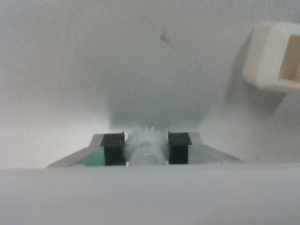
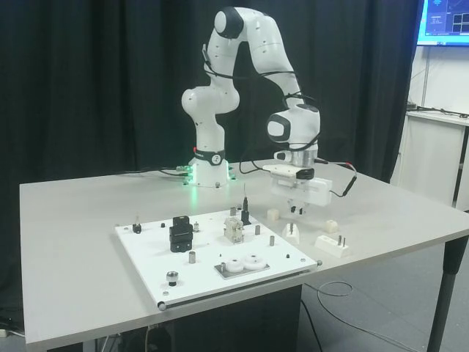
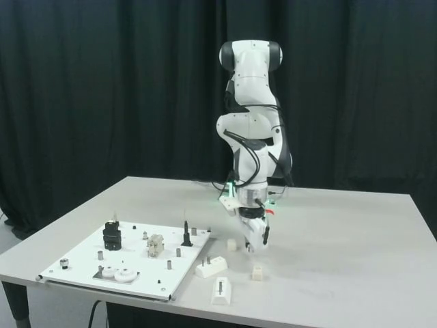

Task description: Insert small gear.

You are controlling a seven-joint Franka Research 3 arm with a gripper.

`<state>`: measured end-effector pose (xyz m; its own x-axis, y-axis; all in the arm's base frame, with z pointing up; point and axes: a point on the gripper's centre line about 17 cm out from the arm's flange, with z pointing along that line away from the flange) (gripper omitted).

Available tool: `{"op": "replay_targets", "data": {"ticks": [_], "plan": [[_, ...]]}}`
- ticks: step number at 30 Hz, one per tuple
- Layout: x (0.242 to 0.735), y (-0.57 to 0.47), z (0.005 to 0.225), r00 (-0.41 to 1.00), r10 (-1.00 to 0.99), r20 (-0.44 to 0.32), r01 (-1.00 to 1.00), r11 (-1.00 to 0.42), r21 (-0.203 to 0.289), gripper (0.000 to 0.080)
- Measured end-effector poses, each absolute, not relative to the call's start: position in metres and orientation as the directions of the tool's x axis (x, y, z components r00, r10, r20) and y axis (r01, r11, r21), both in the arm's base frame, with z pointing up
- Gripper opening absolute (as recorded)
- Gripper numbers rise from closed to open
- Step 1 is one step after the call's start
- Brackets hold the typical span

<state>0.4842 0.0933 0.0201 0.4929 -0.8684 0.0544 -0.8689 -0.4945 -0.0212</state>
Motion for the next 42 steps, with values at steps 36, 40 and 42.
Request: {"op": "replay_targets", "data": {"ticks": [36,40,42], "plan": [[0.489,0.080,0.038,0.470,-0.881,0.059,-0.881,-0.472,-0.019,0.0194],[0.489,0.080,0.038,0.470,-0.881,0.059,-0.882,-0.472,-0.019,0.0194],[0.489,0.080,0.038,0.470,-0.881,0.059,-0.882,-0.472,-0.019,0.0194]]}}
